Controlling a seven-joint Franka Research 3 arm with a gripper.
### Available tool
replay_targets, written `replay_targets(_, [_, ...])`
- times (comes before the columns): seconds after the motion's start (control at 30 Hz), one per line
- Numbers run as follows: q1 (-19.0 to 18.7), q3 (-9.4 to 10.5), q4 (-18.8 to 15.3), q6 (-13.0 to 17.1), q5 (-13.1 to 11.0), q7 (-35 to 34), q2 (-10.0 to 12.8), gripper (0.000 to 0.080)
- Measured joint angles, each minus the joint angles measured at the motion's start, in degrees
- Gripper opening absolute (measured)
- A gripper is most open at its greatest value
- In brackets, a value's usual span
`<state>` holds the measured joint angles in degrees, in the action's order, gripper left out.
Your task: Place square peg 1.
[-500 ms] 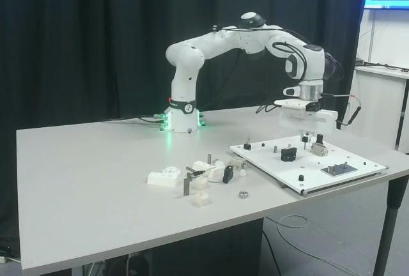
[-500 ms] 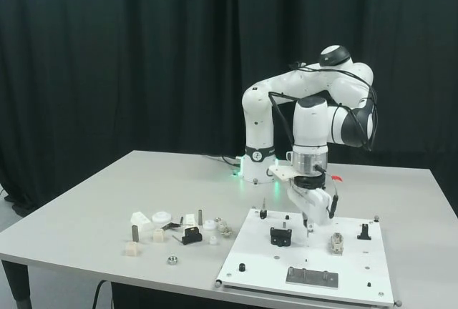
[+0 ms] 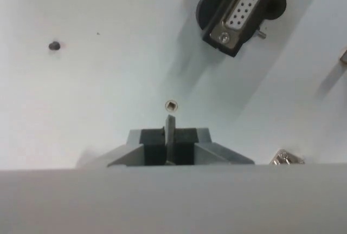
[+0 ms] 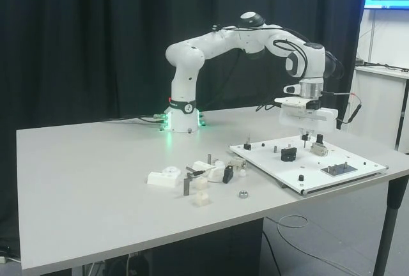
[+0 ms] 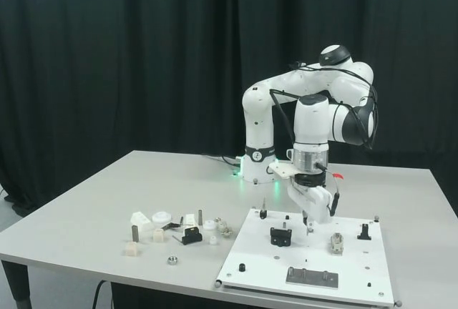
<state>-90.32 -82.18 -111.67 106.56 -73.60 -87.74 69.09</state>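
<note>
The pincer (image 3: pixel 169 147) grips the square peg (image 3: pixel 170 128) near a square hole (image 3: pixel 171 105).

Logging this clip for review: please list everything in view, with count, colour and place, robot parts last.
Square peg: one, grey, held in the gripper above the board.
Square hole: one, in the board, just ahead of the peg tip.
Board: one, white, on the table's near edge.
Connector: one, black and grey, mounted on the board.
Loose parts: several, white, black and grey, on the table beside the board.
Table: one, grey.
Arm: one, white.
Gripper: one, shut on the peg.
</note>
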Motion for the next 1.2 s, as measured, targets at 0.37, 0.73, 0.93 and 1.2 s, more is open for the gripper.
replay_targets(0.37, [0.0, -0.07, 0.0, 0.0, 0.1, 0.0, 0.0, 0.0027])
replay_targets(0.73, [0.0, -0.19, 0.1, 0.2, 0.3, 0.0, 0.0, 0.0027])
replay_targets(0.93, [0.0, -0.40, 0.2, 0.4, 0.6, 0.0, 0.0, 0.0027])
replay_targets(1.2, [0.0, -0.72, 0.2, 0.4, 0.9, 0.0, 0.0, 0.0027])
